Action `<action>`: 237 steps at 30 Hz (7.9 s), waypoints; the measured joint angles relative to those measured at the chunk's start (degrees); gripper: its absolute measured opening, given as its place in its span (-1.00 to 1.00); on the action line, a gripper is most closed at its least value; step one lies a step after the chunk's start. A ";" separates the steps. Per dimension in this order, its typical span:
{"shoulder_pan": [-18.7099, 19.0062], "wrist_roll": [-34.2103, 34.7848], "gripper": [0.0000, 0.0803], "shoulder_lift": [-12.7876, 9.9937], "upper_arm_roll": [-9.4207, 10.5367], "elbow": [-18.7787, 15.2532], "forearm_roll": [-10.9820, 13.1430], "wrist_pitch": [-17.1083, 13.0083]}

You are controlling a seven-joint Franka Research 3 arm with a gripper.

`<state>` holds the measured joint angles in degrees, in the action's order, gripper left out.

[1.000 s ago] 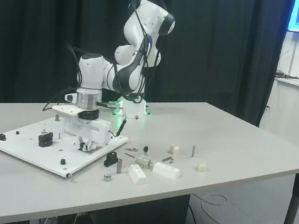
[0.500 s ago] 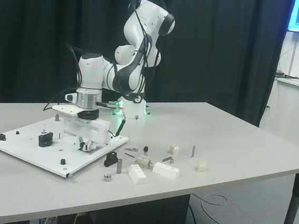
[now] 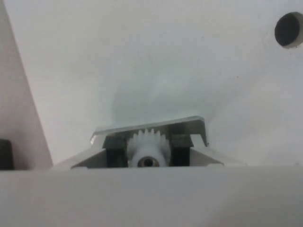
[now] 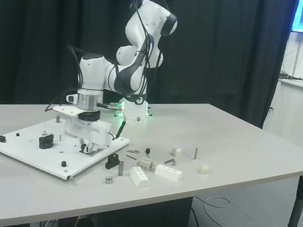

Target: Remove small gear.

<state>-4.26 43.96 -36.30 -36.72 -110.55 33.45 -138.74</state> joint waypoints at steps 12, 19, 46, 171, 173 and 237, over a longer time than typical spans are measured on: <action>0.02 3.45 -0.53 0.05 -0.07 -0.05 0.11 0.00; 0.04 1.89 -0.53 0.07 -0.08 -0.06 0.03 0.00; 0.06 -4.98 -0.53 0.25 -0.29 -0.10 0.98 0.36; 0.08 -3.90 -0.66 0.97 -0.70 -0.45 2.65 0.48; 0.09 -3.45 -0.66 0.97 -0.71 -0.45 2.65 0.48; 0.51 -9.19 -0.66 1.00 -0.79 -0.70 1.76 -0.12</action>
<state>-3.75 34.76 -35.31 -37.51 -111.25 35.21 -138.87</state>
